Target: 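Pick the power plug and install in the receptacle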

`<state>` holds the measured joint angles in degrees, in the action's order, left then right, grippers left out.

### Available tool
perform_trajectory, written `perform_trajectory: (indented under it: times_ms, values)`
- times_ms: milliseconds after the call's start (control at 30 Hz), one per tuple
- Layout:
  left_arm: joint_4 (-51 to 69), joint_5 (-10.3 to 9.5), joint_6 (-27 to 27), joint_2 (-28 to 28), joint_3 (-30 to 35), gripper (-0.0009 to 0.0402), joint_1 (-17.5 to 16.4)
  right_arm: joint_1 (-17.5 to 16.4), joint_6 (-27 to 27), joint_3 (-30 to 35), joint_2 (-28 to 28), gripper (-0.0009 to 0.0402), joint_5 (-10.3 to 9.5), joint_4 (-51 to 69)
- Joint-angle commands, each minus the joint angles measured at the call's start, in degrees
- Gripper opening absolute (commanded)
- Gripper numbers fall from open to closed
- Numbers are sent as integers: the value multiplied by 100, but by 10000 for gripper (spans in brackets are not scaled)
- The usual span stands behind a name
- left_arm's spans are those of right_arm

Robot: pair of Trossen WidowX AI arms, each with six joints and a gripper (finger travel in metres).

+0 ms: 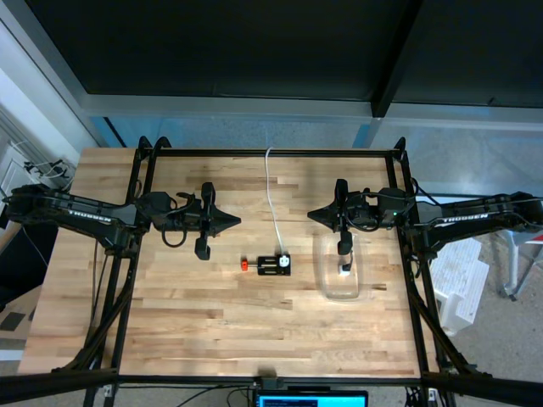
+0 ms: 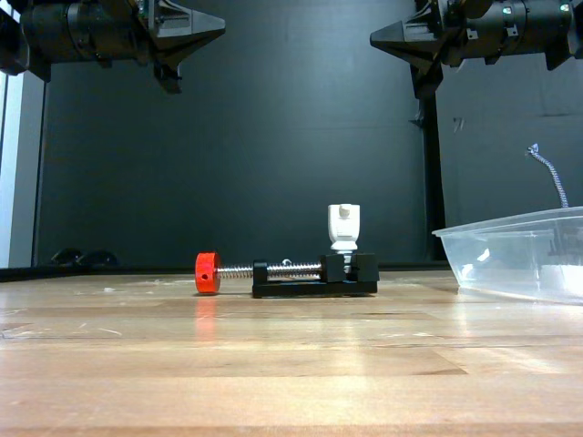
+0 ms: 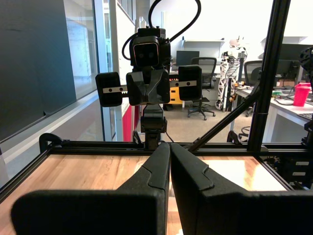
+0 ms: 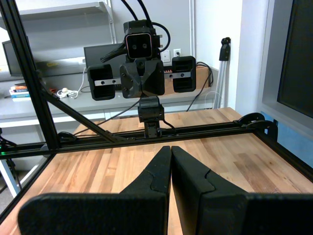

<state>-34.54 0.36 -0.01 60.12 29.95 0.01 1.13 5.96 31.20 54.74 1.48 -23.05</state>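
The plug lies in the clear tray on the right side of the table. It looks like a tiny dark bit next to a small white piece, and I cannot make out which way it is turned. The socket stands up white in the black vise, near the middle of the table. The red knob sticks out to the left, and the white cord runs away to the far edge.

The right gripper hangs high above the table, close to the tray's far end. Its fingers are pressed together with nothing in them. The left gripper hangs high on the other side, well apart from the vise, and it is squeezed closed and empty too. The two point at each other.

I think nothing is picked yet, so the right arm has to open up and go down into the tray.

Here is what I worry about:
- The plug is very small, so the big fingers could pinch it crooked or grab the white piece by mistake.
- The tray is light, and a bump on its wall could push it away.
- A crooked plug will not line up with the socket holes.
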Motion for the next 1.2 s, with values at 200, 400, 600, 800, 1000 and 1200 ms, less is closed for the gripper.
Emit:
perform_trajectory:
  times_ms: [200, 400, 600, 800, 1000, 1200]
  values:
    - [2, 2, 0, 0, 0, 0, -2, 0, 0, 2, 2, 0, 0, -2]
    - [0, 2, 0, 0, 0, 0, 0, 0, -2, 2, -2, 0, -2, 2]
    - [0, 2, 0, 0, 0, 0, -2, -4, -46, 184, -387, 0, -2, 916]
    - [2, 2, 2, 0, 0, 0, -2, -24, -44, 649, -846, 0, -317, 2763]
    - [2, 2, 2, 0, 0, 0, 0, -229, -179, 1436, -929, 0, -308, 4977]
    - [0, 2, 2, 0, 0, 0, -2, -590, -133, 2076, -927, 0, -297, 6642]
